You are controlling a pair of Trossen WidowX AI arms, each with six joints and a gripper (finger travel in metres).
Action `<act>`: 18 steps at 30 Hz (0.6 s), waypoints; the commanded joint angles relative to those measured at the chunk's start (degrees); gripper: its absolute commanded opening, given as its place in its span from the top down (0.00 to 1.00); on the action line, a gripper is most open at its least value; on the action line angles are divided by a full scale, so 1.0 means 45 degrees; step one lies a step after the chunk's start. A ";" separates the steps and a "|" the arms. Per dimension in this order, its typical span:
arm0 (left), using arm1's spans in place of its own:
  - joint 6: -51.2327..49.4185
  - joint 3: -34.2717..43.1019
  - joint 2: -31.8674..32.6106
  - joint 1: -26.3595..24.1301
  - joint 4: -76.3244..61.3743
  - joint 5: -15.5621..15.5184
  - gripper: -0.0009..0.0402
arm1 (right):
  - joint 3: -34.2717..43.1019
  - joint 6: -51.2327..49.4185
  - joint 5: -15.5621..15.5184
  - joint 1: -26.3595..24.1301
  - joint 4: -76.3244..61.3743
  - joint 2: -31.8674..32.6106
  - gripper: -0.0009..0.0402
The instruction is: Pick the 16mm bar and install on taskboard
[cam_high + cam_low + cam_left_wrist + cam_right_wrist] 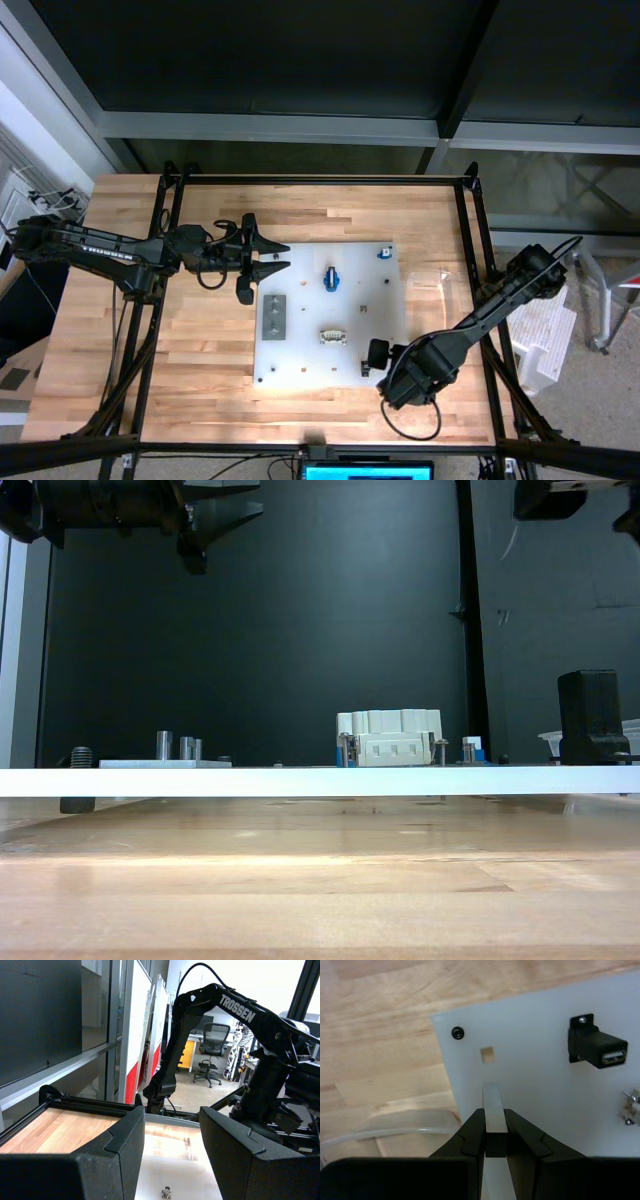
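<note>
From where I stand, the only word I can read is TROSSEN. It runs in white capitals along a link of the right arm (240,1007), at the table's three o'clock. The left arm (100,252), at nine o'clock, also carries white lettering, too small to read.

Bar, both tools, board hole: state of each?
bar: held in right tool, over the board's corner, not seated
right tool: shut on bar, above board
left tool: open, empty, raised over board's left edge
square hole: empty
</note>
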 commanded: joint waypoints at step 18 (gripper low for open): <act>0.0000 0.0005 0.0000 -0.0005 0.0000 0.0005 0.62 | -0.0170 -0.1127 -0.0005 0.0316 0.0777 0.0869 0.98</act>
